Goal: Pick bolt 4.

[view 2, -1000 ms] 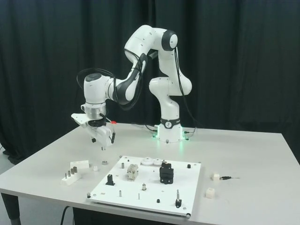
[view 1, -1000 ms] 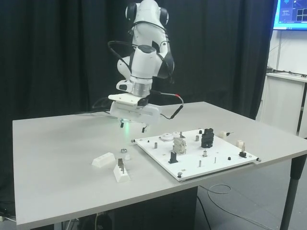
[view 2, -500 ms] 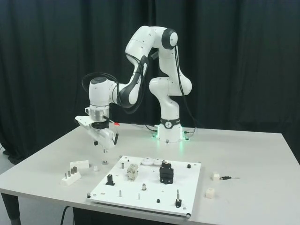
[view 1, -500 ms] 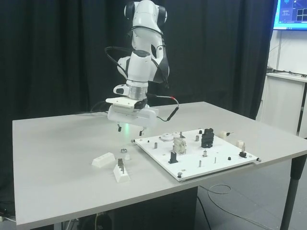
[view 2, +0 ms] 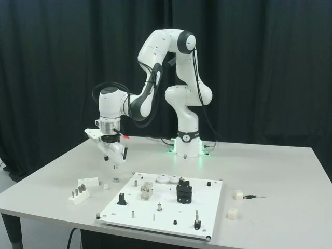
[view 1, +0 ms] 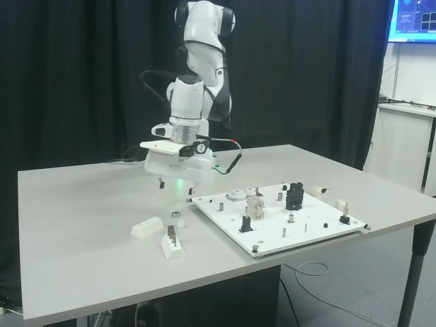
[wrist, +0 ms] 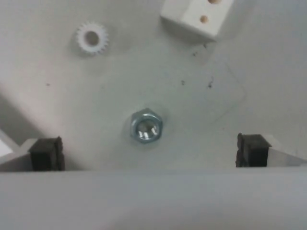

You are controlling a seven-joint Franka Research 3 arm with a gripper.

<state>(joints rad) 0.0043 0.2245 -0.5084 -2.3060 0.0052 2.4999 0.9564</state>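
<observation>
- Using the white board (view 1: 310,225) as my reference. The gripper (view 1: 175,190) hangs above the grey table (view 1: 82,204), just off the board's corner on the arm's side, not touching anything.
- Wrist cam shows both black fingertips (wrist: 46,153) spread wide apart with nothing between them, so the pincer is open and empty.
- Pretty much straight below it there's a hex nut (wrist: 147,126) flat on the table, just off that same board corner.
- A little white gear (wrist: 92,39) sits near the nut, and a white block (wrist: 196,17) with holes lies a bit further from the board.
- The bolts (view 1: 171,234) stand upright in a small white holder (view 2: 78,197), past the block and further off the board's edge. Bolt 4 should be one of them, but I honestly can't tell which from here.
- The holder is well apart from the gripper, and the bolts are untouched.
</observation>
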